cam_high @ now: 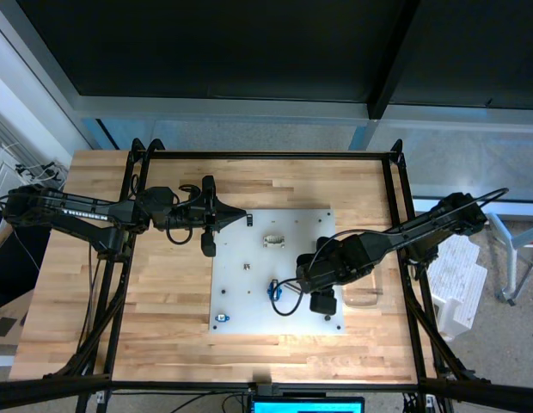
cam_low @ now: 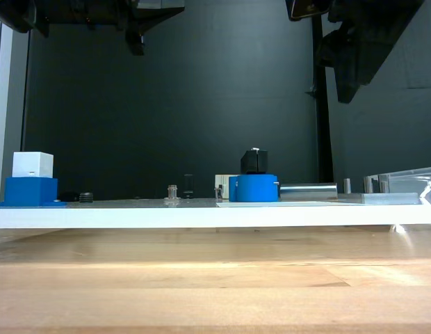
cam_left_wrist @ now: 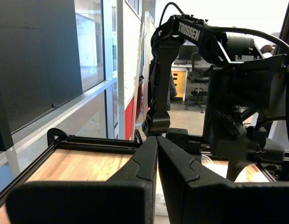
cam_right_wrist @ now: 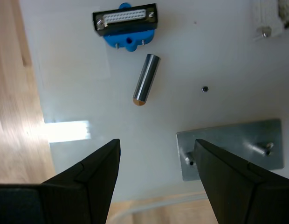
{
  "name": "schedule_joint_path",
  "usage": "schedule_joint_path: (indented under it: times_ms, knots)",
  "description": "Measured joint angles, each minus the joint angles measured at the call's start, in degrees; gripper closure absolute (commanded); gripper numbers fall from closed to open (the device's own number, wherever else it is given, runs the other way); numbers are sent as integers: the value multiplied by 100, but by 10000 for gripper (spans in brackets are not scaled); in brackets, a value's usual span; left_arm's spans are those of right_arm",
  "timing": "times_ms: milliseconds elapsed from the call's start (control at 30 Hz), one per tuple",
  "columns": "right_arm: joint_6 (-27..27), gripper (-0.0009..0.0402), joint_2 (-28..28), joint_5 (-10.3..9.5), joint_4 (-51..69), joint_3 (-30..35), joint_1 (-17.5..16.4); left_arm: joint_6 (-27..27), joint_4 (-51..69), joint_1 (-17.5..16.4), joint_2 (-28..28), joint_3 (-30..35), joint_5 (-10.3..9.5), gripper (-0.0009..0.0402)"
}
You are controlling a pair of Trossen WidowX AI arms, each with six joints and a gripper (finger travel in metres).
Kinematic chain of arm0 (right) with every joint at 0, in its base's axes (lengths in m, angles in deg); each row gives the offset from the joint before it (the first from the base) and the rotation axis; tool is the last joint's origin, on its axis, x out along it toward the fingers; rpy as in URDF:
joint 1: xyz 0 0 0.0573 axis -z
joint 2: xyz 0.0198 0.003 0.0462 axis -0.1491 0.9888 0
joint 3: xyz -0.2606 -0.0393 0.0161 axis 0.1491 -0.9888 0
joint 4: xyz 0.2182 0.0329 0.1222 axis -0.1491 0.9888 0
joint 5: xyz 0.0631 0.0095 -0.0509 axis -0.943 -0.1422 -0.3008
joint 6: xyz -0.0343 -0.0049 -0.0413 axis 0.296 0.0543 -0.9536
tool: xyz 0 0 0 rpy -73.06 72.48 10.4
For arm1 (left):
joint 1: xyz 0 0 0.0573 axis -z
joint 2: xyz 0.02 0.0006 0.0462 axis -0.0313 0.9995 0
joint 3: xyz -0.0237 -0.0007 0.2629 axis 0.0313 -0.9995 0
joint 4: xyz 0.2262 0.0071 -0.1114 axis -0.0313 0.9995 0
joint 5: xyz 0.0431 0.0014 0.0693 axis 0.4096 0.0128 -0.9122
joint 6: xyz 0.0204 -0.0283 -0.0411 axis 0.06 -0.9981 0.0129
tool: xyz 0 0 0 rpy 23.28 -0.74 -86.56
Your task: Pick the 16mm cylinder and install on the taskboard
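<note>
16mm cylinder (cam_right_wrist: 147,79): lies on its side on the taskboard, ahead of the right gripper's open jaws and apart from both fingers; in the low view it shows as a silver bar (cam_low: 307,188) lying flat, just right of the blue fitting.
Right gripper (cam_right_wrist: 156,142): jaws spread wide with nothing between them, pointing down at the board; in the high view it hangs over the board's near right part (cam_high: 324,303).
Blue fitting (cam_right_wrist: 126,23): carries a black multi-pin connector, just beyond the cylinder's far end.
Grey metal plate (cam_right_wrist: 230,147): screwed flat to the board, beside the right finger.
Taskboard (cam_high: 241,249): white plate in the middle of the wooden table (cam_high: 120,292).
Clear tray (cam_high: 365,297): at the board's right edge.
Left gripper (cam_left_wrist: 157,137): jaws pressed together, holding nothing; raised near the board's far left corner (cam_high: 241,215).
</note>
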Motion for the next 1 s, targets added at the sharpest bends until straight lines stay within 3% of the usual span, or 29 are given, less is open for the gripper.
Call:
schedule_joint_path:
  times_ms: [100,367,600,1000]
  knots:
    - [267,173,107,13,-74,-2,0,0,0,0,2,0,0,393]
    - [334,173,531,136,-356,-13,9,0,0,0,2,2,-2,393]
    - [479,173,964,131,-973,-13,48,0,2,0,2,0,0,393]
    - [568,173,1565,79,-1040,275,17,0,0,0,2,0,0,393]
